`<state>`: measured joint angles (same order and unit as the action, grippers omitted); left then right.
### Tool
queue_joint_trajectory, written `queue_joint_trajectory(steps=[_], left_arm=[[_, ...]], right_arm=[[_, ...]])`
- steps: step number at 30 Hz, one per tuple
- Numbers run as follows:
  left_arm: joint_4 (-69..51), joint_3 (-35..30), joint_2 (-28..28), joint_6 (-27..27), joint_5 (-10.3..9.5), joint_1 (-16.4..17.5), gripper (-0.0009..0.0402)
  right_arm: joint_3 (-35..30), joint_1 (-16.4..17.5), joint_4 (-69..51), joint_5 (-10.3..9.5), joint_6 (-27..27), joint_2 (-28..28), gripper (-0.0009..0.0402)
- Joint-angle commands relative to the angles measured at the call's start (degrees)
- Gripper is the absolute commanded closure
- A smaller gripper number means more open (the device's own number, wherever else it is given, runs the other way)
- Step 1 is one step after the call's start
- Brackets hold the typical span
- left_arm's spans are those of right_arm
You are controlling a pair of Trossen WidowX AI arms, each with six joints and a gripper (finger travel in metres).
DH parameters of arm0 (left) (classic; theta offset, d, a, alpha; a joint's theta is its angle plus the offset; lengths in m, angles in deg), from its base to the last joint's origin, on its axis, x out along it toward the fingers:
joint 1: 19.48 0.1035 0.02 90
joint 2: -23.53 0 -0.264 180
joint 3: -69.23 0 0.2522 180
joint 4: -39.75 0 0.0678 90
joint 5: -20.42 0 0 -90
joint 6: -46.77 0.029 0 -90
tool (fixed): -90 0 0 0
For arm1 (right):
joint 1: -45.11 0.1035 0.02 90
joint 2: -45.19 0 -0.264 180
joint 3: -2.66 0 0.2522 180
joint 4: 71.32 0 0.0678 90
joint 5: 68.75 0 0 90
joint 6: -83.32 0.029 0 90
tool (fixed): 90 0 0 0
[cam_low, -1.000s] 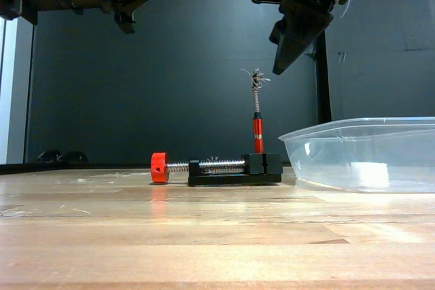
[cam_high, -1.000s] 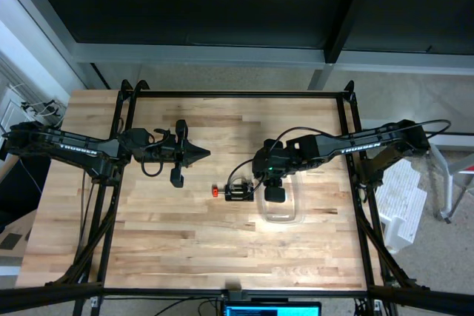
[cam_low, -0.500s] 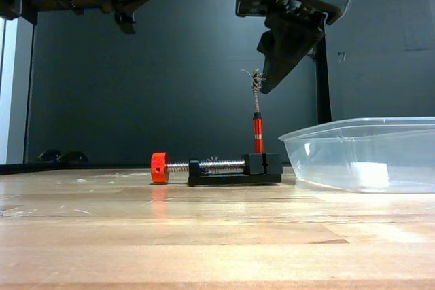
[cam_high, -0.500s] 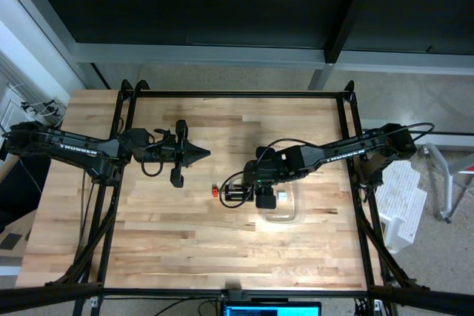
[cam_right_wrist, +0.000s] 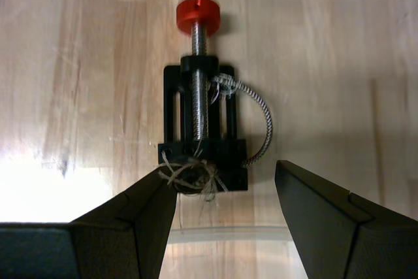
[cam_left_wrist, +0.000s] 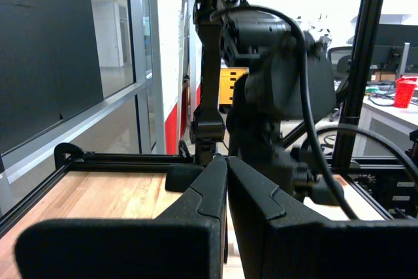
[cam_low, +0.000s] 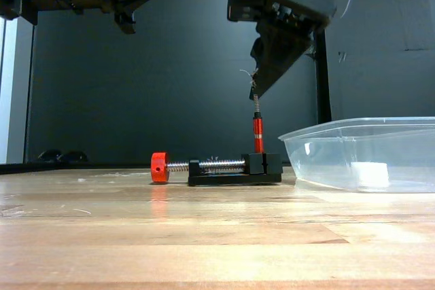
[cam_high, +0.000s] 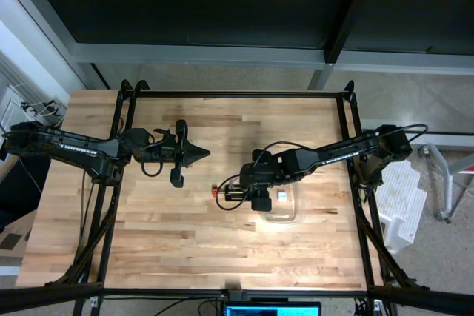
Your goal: Remove the RCA connector from the receptacle and place in the container
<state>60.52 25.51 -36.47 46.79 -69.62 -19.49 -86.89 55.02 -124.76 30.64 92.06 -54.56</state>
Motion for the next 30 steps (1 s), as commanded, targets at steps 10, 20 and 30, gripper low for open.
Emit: queue_joint_trajectory(steps=[10,20,30], left_arm=[[0.0,0.0,0.0,0.0,0.00,0.0,0.0393],[0.0,0.0,0.0,0.0,0.00,0.0,0.0393],[0.0,0.0,0.0,0.0,0.00,0.0,0.0393]], right_arm=[[0.0,0.4,1.3,-0.04,-0.2,-4.2,0.0187],[0.1,0.6,2.0,-0.46,-0.2,-5.5,0.0189],[0.2,0.6,1.9,-0.50,-0.2,-5.5,0.0228]])
